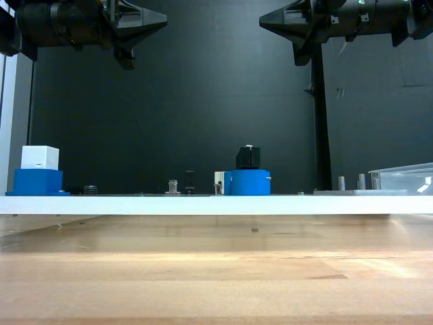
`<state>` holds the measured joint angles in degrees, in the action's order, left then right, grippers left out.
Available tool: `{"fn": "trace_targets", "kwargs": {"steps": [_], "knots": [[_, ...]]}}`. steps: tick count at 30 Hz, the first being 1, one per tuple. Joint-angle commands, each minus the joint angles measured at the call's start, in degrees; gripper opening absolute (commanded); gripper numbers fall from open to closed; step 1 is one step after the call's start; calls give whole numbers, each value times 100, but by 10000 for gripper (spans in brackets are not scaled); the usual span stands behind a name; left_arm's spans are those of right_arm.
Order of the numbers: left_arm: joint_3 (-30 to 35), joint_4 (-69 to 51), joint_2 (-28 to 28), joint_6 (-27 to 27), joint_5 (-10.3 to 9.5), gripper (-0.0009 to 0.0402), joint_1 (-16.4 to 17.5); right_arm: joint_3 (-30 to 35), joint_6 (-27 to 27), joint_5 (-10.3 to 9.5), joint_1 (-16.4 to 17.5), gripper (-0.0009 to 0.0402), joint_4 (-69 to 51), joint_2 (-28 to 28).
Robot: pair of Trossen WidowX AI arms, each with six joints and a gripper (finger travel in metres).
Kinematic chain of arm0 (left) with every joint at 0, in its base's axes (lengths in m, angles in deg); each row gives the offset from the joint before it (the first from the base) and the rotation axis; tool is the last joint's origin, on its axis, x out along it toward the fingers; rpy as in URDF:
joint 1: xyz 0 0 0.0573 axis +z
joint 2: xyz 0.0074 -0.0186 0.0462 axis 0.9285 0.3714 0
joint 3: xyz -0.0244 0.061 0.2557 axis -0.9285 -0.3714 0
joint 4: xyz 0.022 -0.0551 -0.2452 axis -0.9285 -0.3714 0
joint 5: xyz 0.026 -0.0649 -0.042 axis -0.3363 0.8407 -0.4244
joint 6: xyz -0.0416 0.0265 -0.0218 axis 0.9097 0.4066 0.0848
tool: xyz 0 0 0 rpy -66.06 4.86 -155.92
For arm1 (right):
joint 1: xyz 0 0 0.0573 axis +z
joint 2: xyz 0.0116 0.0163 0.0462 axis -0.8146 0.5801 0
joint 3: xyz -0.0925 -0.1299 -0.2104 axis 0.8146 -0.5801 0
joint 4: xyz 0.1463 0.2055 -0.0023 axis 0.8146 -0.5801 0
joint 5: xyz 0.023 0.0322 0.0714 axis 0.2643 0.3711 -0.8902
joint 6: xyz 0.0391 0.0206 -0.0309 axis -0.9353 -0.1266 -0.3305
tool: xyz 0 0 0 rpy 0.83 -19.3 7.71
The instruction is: Pick the 16mm cylinder and place it in the taskboard
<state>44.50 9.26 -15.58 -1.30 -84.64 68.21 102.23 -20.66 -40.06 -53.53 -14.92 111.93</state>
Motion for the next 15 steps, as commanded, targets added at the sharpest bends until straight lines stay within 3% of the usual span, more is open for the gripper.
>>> {"fn": "trace_targets", "kwargs": {"steps": [1, 15], "knots": [[2, 0, 0, 0, 0, 0, 0, 2, -48, -2, 4, 0, 2, 0], [2, 0, 0, 0, 0, 0, -2, 2, -94, -2, 4, 0, -4, -9]]}}
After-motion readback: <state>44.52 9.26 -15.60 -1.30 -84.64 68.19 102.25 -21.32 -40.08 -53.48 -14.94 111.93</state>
